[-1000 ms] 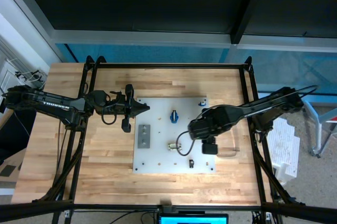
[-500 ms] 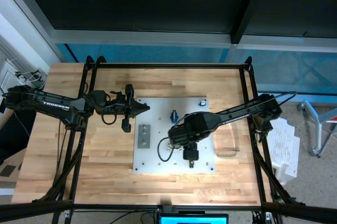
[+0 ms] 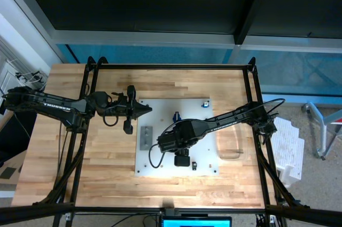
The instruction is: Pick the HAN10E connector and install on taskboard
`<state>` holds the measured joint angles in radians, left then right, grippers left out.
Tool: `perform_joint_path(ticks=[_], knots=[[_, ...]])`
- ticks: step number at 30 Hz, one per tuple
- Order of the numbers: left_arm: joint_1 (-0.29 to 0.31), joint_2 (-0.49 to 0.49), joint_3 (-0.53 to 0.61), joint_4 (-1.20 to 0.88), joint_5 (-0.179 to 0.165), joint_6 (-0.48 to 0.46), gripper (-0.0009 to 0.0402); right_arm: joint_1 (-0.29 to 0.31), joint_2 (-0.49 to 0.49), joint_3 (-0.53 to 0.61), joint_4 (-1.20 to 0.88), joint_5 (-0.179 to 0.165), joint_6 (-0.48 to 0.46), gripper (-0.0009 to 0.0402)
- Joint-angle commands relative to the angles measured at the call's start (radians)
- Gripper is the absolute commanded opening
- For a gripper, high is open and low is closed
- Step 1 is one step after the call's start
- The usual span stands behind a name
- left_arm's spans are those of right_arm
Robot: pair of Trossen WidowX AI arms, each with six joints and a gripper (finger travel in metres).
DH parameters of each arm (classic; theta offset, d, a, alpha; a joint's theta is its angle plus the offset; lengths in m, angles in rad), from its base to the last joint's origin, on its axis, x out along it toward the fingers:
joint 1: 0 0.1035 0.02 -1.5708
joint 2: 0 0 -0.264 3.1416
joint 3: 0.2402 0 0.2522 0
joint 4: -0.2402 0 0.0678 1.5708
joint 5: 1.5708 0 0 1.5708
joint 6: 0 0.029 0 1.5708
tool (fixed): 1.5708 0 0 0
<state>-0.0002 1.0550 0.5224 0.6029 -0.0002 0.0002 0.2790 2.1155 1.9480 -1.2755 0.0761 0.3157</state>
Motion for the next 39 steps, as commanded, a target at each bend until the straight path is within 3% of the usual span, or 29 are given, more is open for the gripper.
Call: perform_joint_path(ticks=[1, 39], knots=[[0.000, 0.000, 0.000, 0.000, 0.000, 0.000, 0.0001, 0.000, 0.021, 0.018, 0.003, 0.000, -0.010, 0.0039], [0.000, 0.000, 0.000, 0.000, 0.000, 0.000, 0.0001, -0.008, 0.021, -0.050, 0.090, -0.016, -0.037, 0.0039]])
